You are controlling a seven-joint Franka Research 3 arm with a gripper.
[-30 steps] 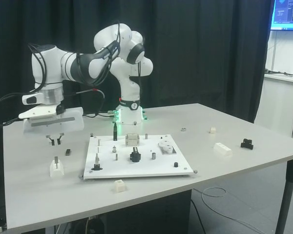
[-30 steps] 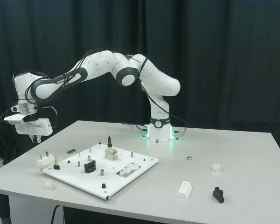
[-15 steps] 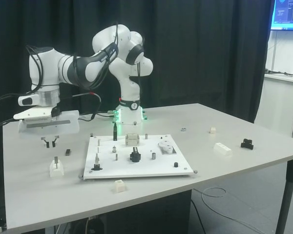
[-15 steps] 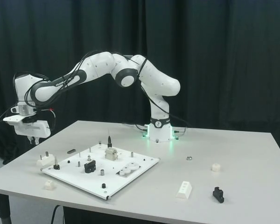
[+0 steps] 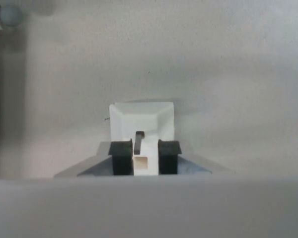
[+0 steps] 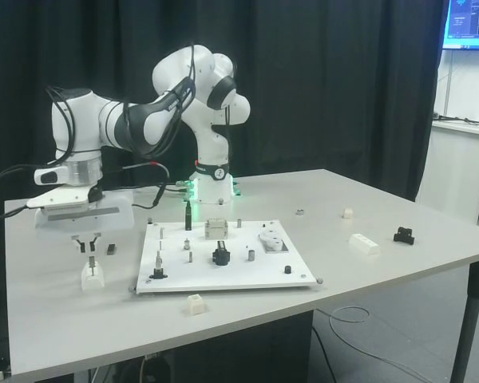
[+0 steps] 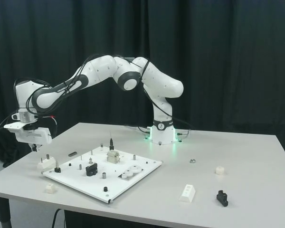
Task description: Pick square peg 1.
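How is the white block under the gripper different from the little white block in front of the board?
The peg block has a thin peg standing in it; the little block shows none. The peg block looks bigger than the little block. The peg block sits below the open gripper; the little block lies far from it. Both are white, on the grey table, off the board.
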